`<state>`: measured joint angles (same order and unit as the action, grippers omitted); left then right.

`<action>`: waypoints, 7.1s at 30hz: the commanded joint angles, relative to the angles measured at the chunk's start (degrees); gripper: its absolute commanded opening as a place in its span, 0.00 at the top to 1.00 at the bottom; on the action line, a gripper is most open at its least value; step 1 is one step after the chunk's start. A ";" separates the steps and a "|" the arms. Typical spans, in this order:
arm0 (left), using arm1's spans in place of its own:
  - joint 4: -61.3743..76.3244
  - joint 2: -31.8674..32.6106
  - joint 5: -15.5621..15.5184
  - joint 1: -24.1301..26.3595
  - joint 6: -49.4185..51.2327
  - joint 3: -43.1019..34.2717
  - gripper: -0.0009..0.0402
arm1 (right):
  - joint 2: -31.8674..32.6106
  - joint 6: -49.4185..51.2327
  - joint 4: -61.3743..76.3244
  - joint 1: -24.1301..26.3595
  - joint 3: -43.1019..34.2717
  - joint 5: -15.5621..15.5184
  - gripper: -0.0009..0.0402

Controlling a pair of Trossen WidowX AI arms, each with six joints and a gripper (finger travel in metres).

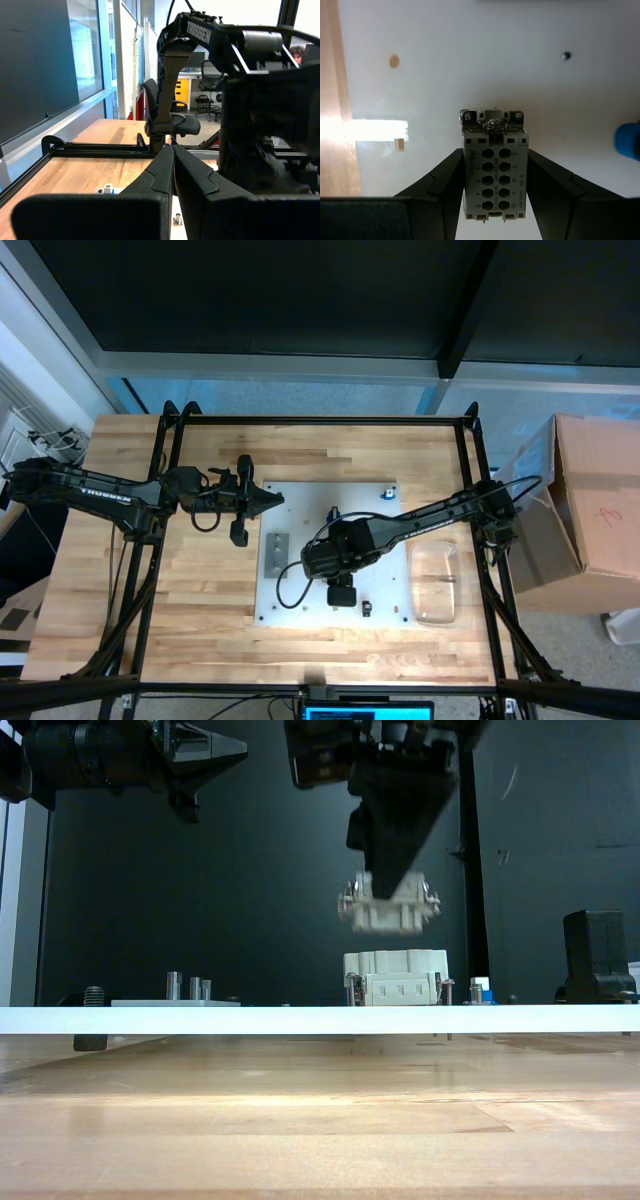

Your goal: Remove the HAN10E connector from the taskboard and place in the container

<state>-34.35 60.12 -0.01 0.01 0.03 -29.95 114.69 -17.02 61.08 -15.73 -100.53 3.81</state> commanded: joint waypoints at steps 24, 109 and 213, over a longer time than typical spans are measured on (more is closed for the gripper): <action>0.00 0.00 0.00 -0.02 0.00 0.00 0.98 | -8.07 -2.19 3.80 -3.06 2.16 -0.85 0.86; 0.00 0.00 0.00 -0.02 0.00 0.00 0.98 | -41.40 -31.87 -12.74 -20.00 59.78 -2.40 0.86; 0.00 0.00 0.00 0.00 0.00 0.00 0.98 | -41.97 -31.23 2.01 -23.63 52.43 -6.88 0.34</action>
<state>-34.35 60.10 -0.01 0.01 0.03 -29.93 72.71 -48.47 62.33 -39.38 -47.09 -3.07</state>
